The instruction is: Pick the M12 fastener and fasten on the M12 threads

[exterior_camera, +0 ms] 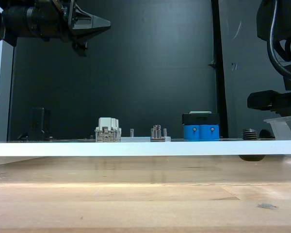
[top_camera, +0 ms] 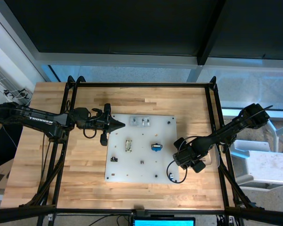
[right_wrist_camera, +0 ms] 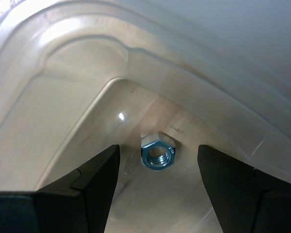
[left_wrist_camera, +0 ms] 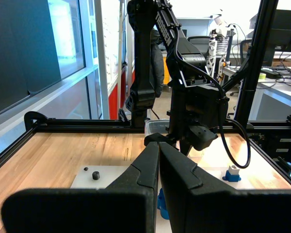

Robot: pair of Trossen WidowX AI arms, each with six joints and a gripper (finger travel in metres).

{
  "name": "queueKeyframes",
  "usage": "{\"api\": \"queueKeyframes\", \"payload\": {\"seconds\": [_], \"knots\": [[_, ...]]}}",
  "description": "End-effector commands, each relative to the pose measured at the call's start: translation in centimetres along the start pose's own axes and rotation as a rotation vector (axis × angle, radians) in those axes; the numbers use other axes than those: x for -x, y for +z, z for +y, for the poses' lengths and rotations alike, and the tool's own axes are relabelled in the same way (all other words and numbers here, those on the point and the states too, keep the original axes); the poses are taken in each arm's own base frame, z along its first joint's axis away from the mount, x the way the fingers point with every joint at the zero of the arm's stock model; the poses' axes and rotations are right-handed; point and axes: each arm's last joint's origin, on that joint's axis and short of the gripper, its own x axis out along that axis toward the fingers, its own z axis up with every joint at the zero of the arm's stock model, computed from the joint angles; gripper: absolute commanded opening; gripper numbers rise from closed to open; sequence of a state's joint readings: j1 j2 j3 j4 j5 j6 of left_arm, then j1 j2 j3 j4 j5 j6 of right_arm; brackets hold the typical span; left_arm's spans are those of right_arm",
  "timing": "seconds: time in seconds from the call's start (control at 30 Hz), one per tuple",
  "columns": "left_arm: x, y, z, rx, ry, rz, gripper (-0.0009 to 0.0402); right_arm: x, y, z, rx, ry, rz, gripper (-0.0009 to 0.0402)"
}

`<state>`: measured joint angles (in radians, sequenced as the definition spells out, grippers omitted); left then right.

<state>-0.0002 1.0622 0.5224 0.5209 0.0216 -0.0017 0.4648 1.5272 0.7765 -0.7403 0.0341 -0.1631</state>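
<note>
**A:** Where's the nut point(right_wrist_camera: 157, 158)?

**B:** Flat on the clear tray's point(right_wrist_camera: 63, 63) floor, squarely between the right gripper's point(right_wrist_camera: 158, 150) wide-spread jaws and touching neither. They straddle it so that closing would catch its flats, I judge.

**A:** Room to move?

**B:** Tight. The tray's curved corner wall rises just beyond the fingertips, and open floor lies behind them.

**A:** The stud point(exterior_camera: 250, 134)?

**B:** Bare, ribs showing, near the tray.

**A:** Left gripper point(left_wrist_camera: 158, 145)?

**B:** Jaws pressed together, holding nothing, parked high and well apart from it all.
</note>
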Motion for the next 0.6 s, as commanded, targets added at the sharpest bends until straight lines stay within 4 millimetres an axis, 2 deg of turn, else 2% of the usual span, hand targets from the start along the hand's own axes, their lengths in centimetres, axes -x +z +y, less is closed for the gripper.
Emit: {"api": "queueKeyframes", "payload": {"seconds": [0.03,0.3,0.6], "knots": [[0.0,0.02,0.0,0.0,0.0,-0.001,0.0,-0.1,-0.02,0.0,0.0,0.0,-0.003,0.0224],[0.0,0.01,0.01,0.0,0.0,0.0,0.0,-0.21,-0.05,0.0,-0.001,0.0,-0.007,0.0219],[0.0,0.02,0.0,0.0,0.0,-0.001,0.0,-0.21,-0.06,-0.01,-0.001,0.007,-0.008,0.0136]]}}
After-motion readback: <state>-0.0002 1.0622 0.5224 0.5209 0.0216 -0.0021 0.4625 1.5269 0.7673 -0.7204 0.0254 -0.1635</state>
